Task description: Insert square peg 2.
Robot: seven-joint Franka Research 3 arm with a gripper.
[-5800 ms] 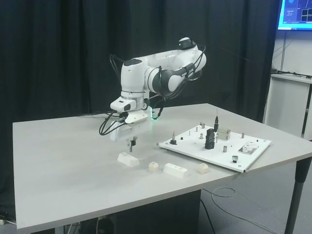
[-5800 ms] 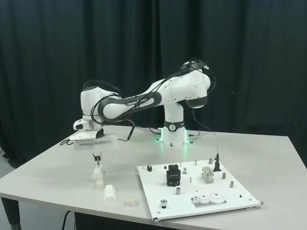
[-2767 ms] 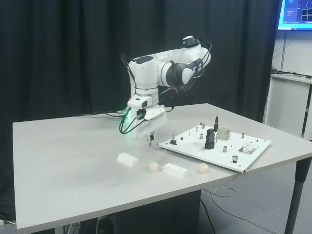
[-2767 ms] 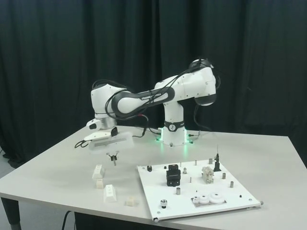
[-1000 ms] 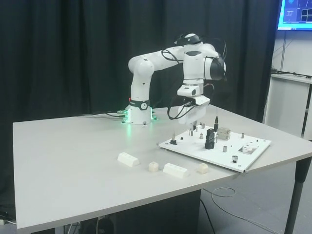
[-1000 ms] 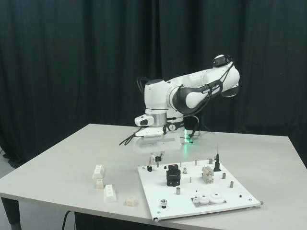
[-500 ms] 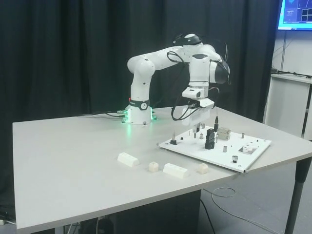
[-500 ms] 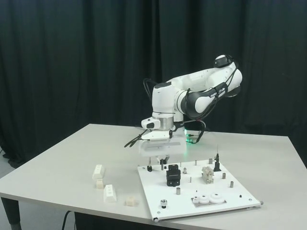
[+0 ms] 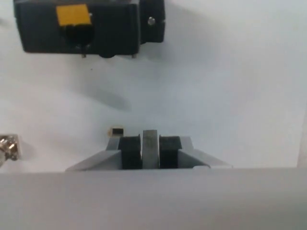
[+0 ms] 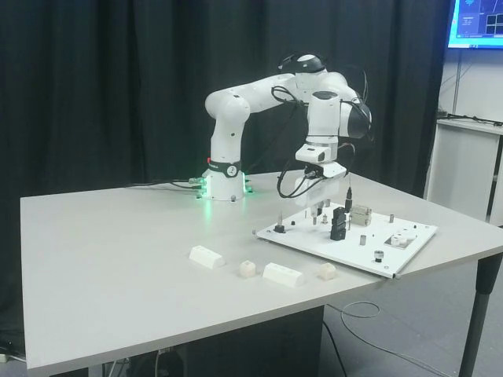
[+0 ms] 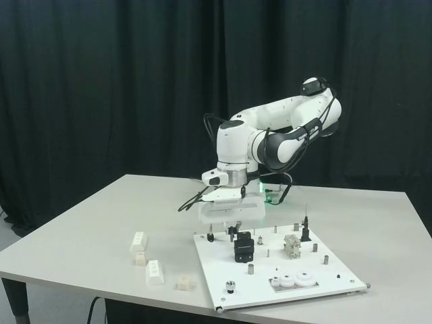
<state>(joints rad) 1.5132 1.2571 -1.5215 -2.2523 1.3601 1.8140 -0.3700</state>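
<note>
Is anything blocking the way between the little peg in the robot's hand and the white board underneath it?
Nothing visible does. The hand holds the peg over bare white board; the black block stands off to one side.

no readable text, labels, brands or numbers on anything shown

Grey table (image 10: 110, 236) — white board (image 10: 409, 247), four white blocks (image 10: 207, 256).

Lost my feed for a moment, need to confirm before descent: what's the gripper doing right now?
Gripper: shut on the square peg, held upright between the black finger pads, above the white board.
</note>
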